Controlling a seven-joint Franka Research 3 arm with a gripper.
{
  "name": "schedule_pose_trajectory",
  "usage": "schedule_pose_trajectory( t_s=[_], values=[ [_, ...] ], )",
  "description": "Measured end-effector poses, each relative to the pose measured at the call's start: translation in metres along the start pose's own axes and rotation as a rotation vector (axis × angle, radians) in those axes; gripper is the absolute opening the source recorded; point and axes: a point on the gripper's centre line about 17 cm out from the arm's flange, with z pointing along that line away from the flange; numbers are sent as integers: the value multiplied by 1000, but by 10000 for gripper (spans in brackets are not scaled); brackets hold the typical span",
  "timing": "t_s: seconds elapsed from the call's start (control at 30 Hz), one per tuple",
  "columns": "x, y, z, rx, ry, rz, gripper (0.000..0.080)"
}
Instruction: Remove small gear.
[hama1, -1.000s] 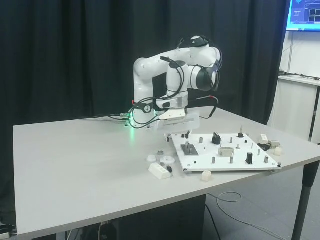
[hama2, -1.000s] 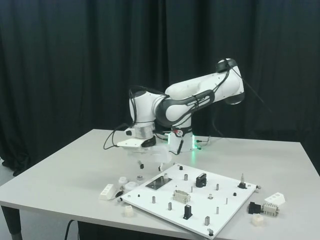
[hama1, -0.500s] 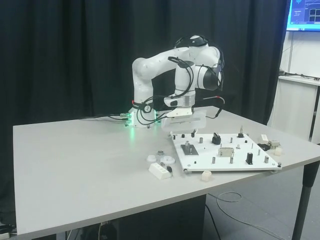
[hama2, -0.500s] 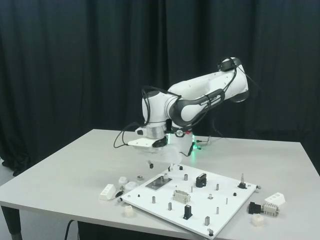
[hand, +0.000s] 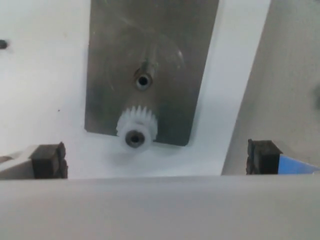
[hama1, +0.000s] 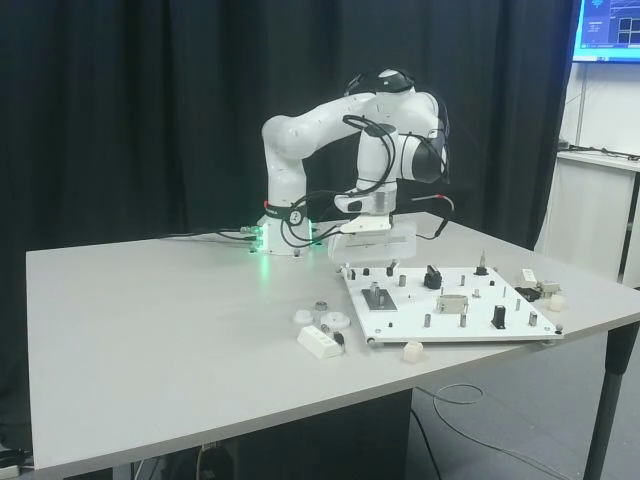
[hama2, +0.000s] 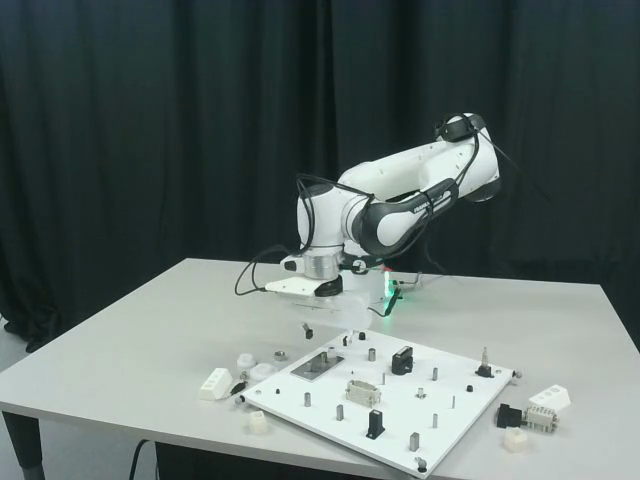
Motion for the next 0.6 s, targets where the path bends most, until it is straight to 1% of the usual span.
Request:
schedule_pose_trajectory(
  t_s=[0.6],
  values=[
    [4,-4,15,-4,16,-4,800]
  ],
)
